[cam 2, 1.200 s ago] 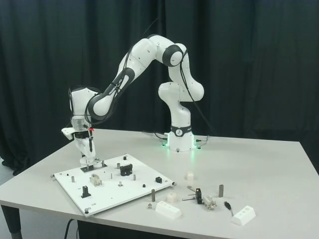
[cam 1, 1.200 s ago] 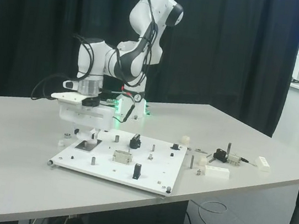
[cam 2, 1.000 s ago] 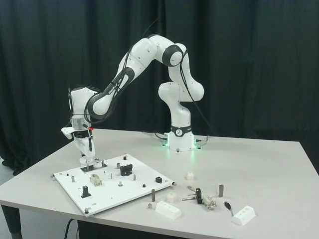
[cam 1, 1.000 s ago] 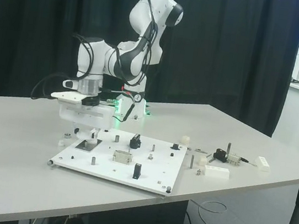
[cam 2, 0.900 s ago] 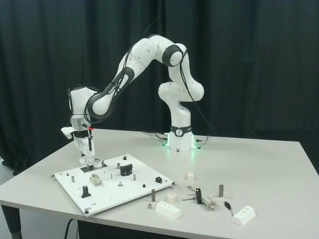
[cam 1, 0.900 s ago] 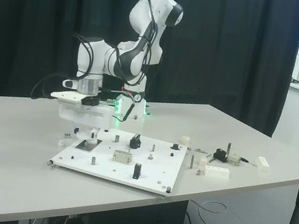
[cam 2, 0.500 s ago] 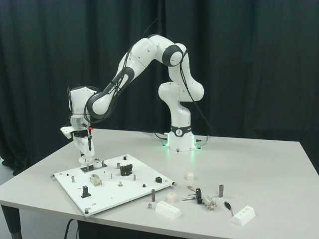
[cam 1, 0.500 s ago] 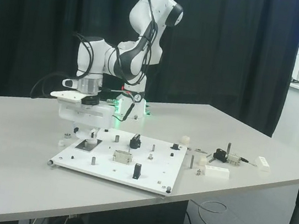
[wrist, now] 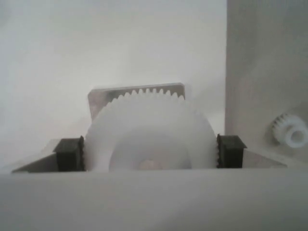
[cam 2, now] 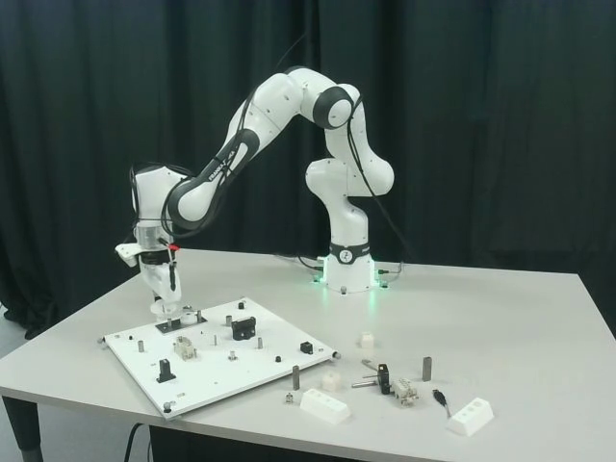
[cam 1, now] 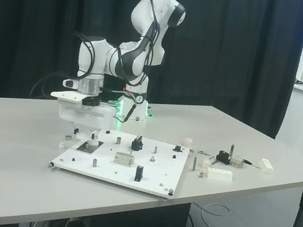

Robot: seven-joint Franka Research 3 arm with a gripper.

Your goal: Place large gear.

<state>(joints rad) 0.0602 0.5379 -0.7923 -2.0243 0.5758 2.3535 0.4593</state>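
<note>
Your gripper [wrist: 150, 153] holds the large gear [wrist: 150, 131] by its rim: the two black pads [wrist: 68, 153] press its toothed edge from opposite sides, so the jaws stand about a gear's width apart and are closed on it. In the wrist view the white gear sits flat between the fingers, with a grey metal plate [wrist: 103, 94] showing just behind its teeth. A small gear [wrist: 290, 131] lies off to one side on the grey table [wrist: 264, 62], apart from the held one.

From the room cameras you see the white arm [cam 2: 260, 125] reaching out from its base to the far corner of the white board [cam 1: 160, 174], the gripper [cam 1: 93, 135] pointing down just above the plate [cam 1: 87, 147] mounted there. Whether the gear touches the plate or hangs just clear of it, you cannot tell.

The board carries several short pegs and black fixtures. Beside it on the table [cam 2: 539, 327] lie a few loose parts, among them two white blocks [cam 2: 470, 415] and a black connector [cam 2: 383, 373]. A green light [cam 2: 321, 280] glows at the arm's base.
</note>
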